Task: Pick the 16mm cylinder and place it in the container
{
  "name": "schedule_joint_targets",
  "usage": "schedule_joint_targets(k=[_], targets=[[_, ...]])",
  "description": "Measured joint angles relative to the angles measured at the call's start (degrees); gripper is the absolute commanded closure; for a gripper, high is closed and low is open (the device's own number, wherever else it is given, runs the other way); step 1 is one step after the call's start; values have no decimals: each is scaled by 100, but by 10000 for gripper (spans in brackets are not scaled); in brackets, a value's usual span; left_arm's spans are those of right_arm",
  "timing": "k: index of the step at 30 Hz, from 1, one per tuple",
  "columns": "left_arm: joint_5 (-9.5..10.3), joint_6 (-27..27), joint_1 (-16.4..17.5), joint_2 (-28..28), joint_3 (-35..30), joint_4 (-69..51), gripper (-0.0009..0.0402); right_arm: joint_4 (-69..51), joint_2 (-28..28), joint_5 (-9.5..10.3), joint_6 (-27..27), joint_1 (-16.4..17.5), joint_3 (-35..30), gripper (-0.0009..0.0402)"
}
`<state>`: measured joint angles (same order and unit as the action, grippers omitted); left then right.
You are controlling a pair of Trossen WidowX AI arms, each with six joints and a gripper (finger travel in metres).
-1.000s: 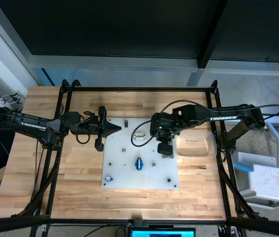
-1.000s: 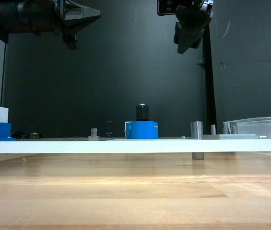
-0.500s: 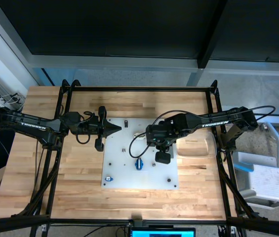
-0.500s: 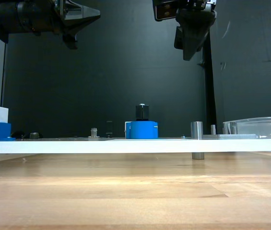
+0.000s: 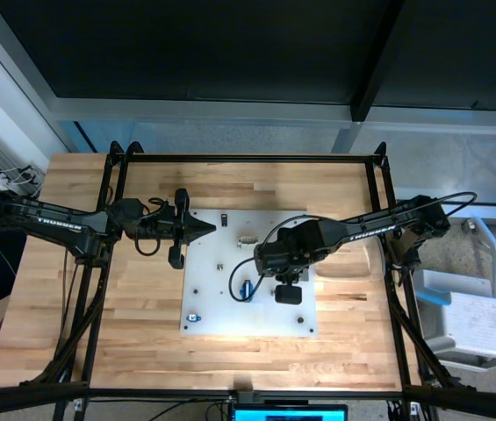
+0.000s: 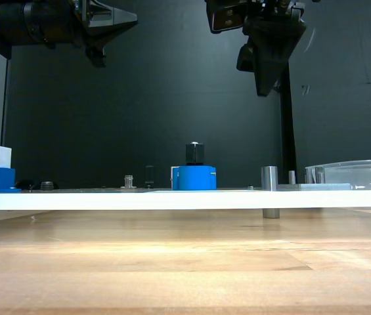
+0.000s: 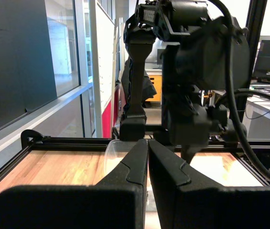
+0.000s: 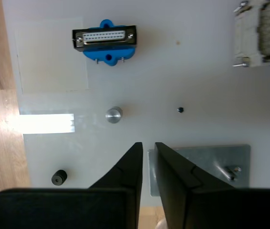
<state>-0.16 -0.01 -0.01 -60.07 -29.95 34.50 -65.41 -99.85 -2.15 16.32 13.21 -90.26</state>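
Cylinder [image 8: 113, 115], one only, is seen upright on the white board [image 8: 197, 71], well below the right gripper [image 8: 147, 145], whose two fingers [image 8: 127, 171] are slightly parted and empty. One container [image 6: 349, 172] is set beside the board. The left gripper [image 7: 147, 141] is held high, fingers closed.

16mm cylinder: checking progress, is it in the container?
No, the 16mm cylinder stands on the board below the right gripper; left gripper parked left.

I see a black left gripper [image 5: 205, 228] at the white board's [image 5: 221, 307] nine o'clock and a black right gripper [image 6: 264, 85] over its centre. There is also a silver 16mm cylinder [image 8: 114, 114], a beige container [image 5: 366, 270] and a blue connector [image 8: 105, 40].
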Motion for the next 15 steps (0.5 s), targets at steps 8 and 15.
schedule_joint_targets(k=[8,15], targets=[[0,0,0,0,0,2,393,28,-280,20,103,131,2,299],[0,0,0,0,2,2,393,94,-529,20,136,216,7,262]])
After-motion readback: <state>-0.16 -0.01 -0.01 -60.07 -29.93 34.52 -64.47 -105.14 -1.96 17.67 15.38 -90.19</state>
